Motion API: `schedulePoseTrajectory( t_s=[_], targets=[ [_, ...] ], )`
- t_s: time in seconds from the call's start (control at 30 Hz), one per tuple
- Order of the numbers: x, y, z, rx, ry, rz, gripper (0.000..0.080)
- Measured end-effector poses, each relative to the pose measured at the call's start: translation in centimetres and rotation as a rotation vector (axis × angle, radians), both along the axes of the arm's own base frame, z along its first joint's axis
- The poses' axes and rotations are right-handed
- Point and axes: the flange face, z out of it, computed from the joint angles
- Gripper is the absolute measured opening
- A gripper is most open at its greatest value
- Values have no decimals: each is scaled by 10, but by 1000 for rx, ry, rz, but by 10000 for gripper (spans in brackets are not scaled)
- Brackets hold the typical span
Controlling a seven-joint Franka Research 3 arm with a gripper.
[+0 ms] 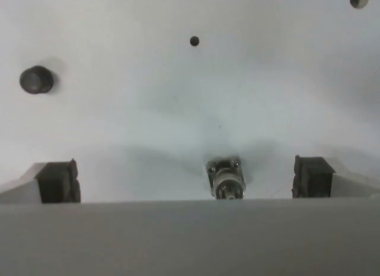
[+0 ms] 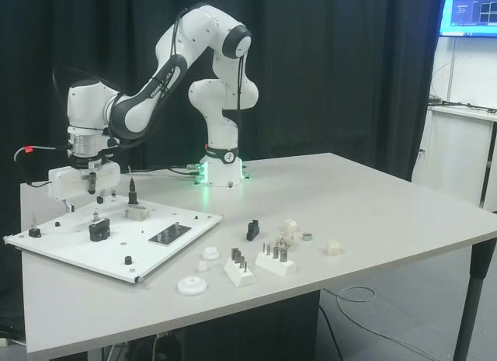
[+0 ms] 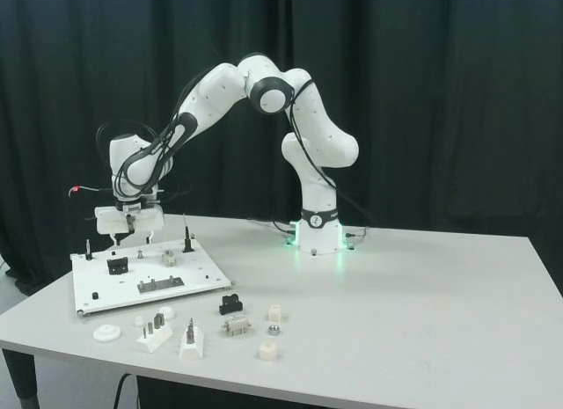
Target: Pick D-SUB.
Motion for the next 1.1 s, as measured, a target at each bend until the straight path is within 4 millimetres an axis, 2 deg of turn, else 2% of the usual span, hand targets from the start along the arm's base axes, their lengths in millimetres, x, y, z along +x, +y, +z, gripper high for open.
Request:
schedulePoseTrajectory(
  t_s=[0.47,1.1],
  targets=[
    [-8,-1,9,30,-12,15,800],
    [-8,3,12,53,-30,94,800]
  ],
)
